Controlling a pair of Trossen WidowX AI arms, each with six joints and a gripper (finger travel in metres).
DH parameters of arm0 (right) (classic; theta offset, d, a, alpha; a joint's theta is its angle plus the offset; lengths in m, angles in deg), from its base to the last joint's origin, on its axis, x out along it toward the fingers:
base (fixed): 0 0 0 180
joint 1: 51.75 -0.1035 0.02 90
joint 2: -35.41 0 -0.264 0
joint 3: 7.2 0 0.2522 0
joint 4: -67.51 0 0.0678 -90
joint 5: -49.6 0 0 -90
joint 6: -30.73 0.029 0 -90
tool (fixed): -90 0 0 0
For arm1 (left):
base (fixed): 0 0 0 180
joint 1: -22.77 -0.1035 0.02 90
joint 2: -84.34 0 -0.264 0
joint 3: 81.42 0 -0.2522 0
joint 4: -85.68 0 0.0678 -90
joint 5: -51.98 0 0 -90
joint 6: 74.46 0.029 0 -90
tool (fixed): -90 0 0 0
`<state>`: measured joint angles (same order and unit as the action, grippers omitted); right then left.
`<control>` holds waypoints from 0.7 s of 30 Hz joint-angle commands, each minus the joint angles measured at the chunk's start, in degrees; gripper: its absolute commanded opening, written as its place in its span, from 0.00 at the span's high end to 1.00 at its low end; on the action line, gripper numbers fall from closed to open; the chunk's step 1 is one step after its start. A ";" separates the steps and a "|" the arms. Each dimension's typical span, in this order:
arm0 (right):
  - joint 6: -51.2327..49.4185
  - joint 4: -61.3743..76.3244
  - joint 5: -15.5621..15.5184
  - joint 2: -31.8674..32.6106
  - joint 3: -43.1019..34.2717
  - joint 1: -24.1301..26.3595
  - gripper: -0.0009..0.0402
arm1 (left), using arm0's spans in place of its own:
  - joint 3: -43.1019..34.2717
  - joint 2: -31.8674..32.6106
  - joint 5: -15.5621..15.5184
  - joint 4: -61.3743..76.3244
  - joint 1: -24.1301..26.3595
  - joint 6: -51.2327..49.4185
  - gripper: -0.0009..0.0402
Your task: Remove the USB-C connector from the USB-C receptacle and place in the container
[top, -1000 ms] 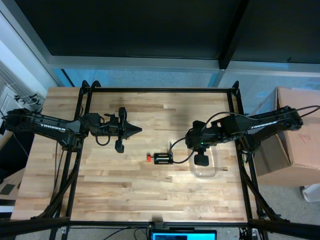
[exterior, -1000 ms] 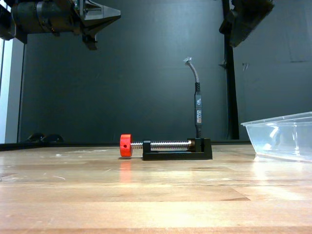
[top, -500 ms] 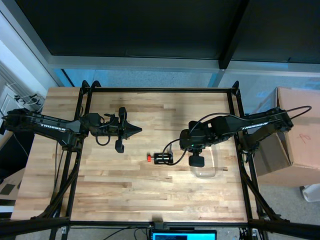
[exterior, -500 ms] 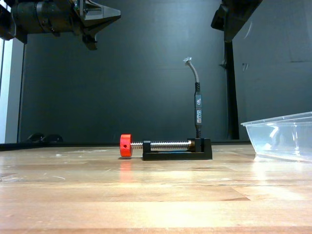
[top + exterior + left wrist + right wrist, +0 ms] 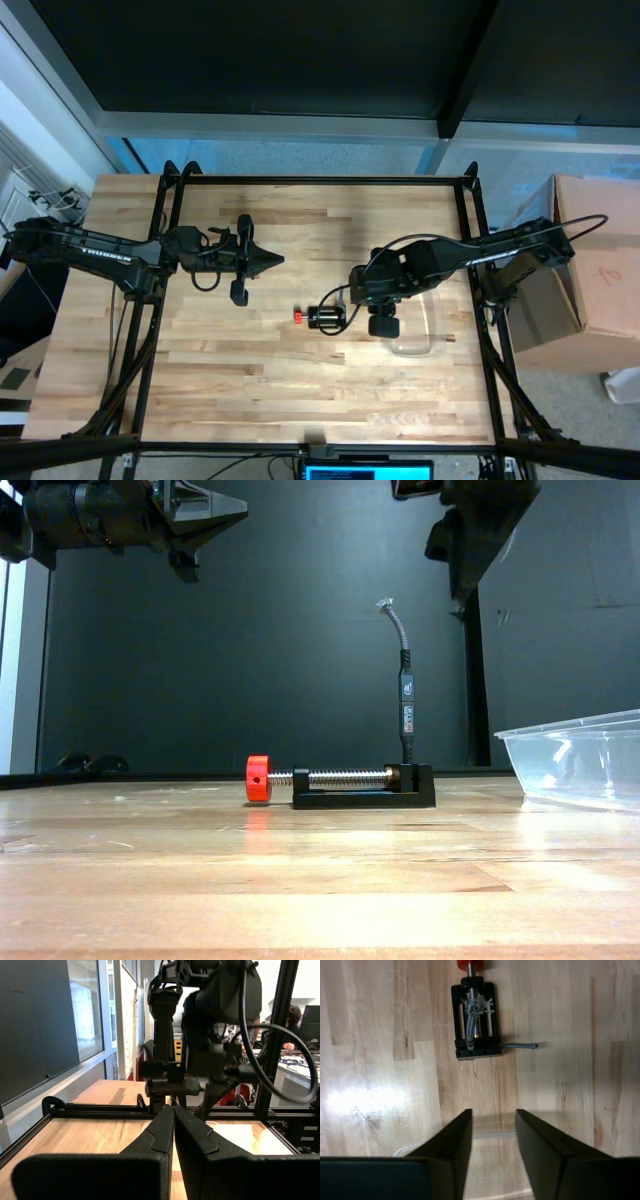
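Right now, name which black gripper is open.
The right gripper, open high near the red-knobbed black clamp; the left gripper, raised at the table's left, is shut.

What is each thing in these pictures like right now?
USB-C connector: standing upright in its seat, nothing holding it.
USB-C receptacle: on the table, connector in it.
container: on the table, apart from the receptacle.
left end effector: shut, high over the table, holding nothing.
right end effector: open, high in the air near the connector, holding nothing.
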<state>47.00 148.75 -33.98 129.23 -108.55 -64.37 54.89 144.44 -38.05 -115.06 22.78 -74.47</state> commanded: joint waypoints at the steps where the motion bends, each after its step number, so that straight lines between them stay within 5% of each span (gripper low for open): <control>1: 0.00 -1.44 0.00 1.84 0.00 -0.02 0.54 | -0.02 0.02 0.00 -0.02 -0.02 0.00 0.98; 8: 0.13 -3.98 -0.09 5.22 0.00 -0.02 0.42 | -0.02 0.00 0.00 -0.02 -0.02 0.00 0.98; 21: -0.02 -7.56 -0.50 8.76 0.00 0.00 0.40 | -0.02 0.00 0.00 -0.02 -0.02 0.00 0.98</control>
<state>47.11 141.52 -34.53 137.93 -108.55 -64.37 54.87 144.44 -38.05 -115.08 22.78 -74.50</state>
